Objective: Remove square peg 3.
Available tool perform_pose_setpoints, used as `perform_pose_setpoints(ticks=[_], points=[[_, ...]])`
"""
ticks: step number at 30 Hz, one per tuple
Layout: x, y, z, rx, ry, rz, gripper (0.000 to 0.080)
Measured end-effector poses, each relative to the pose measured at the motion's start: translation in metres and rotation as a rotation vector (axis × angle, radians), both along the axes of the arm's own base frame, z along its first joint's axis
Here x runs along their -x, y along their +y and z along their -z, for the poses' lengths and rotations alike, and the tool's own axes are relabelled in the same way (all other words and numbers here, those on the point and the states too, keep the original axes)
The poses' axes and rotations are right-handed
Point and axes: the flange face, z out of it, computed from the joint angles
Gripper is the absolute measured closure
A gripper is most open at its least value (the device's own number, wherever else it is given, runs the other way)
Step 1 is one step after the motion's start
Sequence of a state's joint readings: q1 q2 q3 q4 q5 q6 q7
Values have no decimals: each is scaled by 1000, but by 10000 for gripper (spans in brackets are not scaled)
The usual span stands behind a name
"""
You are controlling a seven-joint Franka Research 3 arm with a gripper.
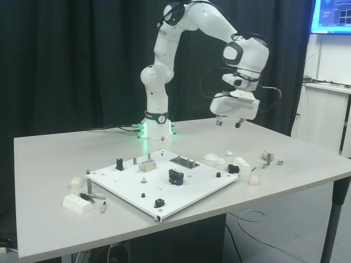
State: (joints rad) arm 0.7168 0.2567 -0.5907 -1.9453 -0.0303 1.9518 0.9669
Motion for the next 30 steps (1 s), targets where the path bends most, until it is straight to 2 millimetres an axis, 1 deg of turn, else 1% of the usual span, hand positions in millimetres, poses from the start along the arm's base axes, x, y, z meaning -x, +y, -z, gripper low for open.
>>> perform_pose_setpoints(ticks=[9, 18, 30], points=[[13, -64, -6, -38, 25, -10, 3], [24, -122, -9, -67, 28, -34, 3], [43, -189, 0, -102, 35, -81, 3]])
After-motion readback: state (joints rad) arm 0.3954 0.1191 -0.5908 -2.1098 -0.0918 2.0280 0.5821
